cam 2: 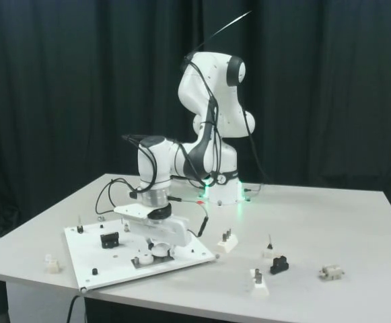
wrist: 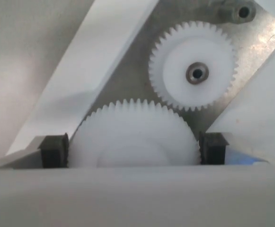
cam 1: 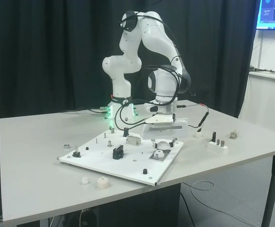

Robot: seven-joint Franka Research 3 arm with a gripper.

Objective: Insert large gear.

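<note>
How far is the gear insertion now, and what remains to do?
Done: a smaller white gear already sits on its peg on the grey metal plate. In hand: the gripper holds the large gear between its black fingers, just above the plate, teeth close to the smaller gear's. Left: seating it on its own peg, which is hidden here, then releasing.

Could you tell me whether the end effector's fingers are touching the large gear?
Touching. The wrist view shows both black fingers pressed against opposite edges of the large gear, no gap.

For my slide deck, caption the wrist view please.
End effector holds the large gear over the metal plate, its teeth beside the mounted smaller gear.
</note>
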